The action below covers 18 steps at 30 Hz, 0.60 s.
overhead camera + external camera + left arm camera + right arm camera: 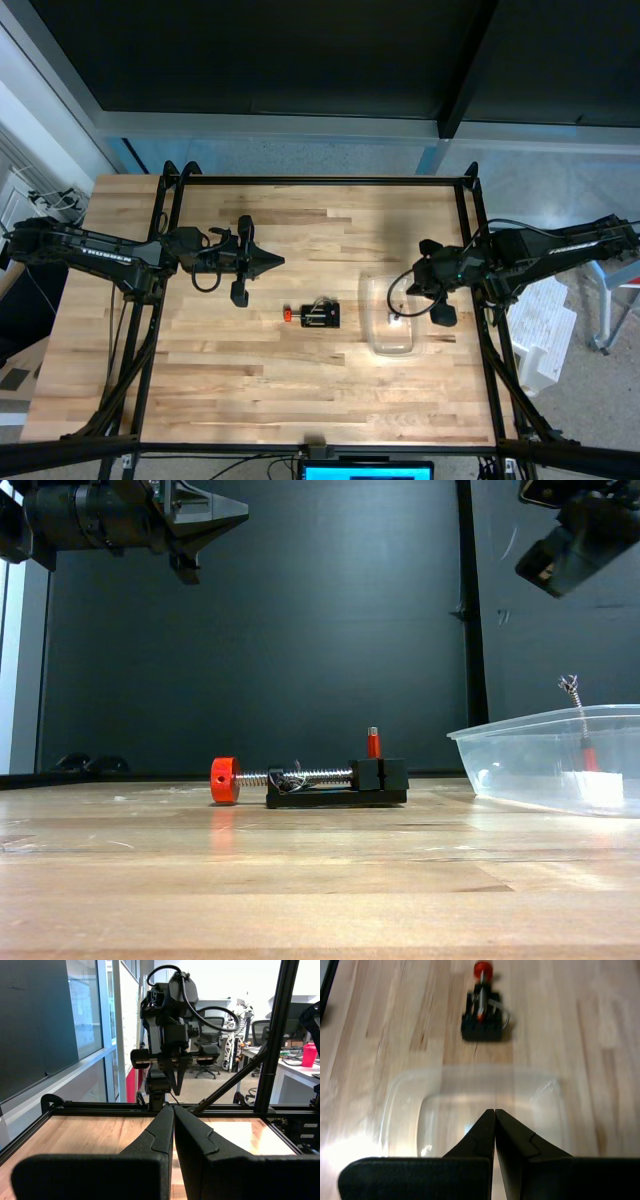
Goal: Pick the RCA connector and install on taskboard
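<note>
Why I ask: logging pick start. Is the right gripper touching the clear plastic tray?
Apart. The low view shows the shut right gripper well above the clear plastic tray, dark background between. The shut left gripper hovers high on the left.

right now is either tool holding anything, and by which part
Nothing is held. The left tool is shut empty, high over the table; the right tool is shut empty above the clear tray.

High cam above, low cam level beside the small black red-knobbed taskboard (318, 316); right gripper (494, 1111) cam eyes it from right, left gripper (173, 1107) cam aims level from left.
</note>
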Motion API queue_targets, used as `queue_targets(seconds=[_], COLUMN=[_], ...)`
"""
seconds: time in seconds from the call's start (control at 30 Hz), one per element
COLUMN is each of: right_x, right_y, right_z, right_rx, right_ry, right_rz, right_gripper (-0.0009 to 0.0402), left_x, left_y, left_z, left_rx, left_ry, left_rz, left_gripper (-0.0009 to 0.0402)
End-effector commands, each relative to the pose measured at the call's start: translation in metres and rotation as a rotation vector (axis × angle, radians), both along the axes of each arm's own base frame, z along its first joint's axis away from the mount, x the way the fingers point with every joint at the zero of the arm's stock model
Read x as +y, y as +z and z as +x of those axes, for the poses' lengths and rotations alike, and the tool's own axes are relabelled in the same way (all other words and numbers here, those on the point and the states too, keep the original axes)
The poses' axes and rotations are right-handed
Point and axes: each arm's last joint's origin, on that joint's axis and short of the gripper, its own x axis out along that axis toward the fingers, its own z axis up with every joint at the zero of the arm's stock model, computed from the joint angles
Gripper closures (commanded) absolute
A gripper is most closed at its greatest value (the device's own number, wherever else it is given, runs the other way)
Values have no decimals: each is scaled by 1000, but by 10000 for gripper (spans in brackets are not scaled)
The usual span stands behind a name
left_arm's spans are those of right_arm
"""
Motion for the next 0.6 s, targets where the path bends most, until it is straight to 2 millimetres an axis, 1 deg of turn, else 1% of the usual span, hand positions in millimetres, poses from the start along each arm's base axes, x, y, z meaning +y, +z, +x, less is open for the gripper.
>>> queue_targets(seconds=[0.03,0.23,0.5,0.6], right_x=[5,11,17,19], right_y=[-4,-8,-20,-25], right_z=[-5,-10,3,8], right_rx=[56,124,207,238], right_ry=[1,-4,-9,-13], right_rz=[-14,-2,-3,-10], right_gripper=[393,393,391,373], left_x=[0,0,0,0], left_y=[0,0,0,0], left_z=[0,0,0,0], left_rx=[0,0,0,0], left_ry=[0,0,0,0], left_rz=[0,0,0,0], left_gripper=[393,393,393,393])
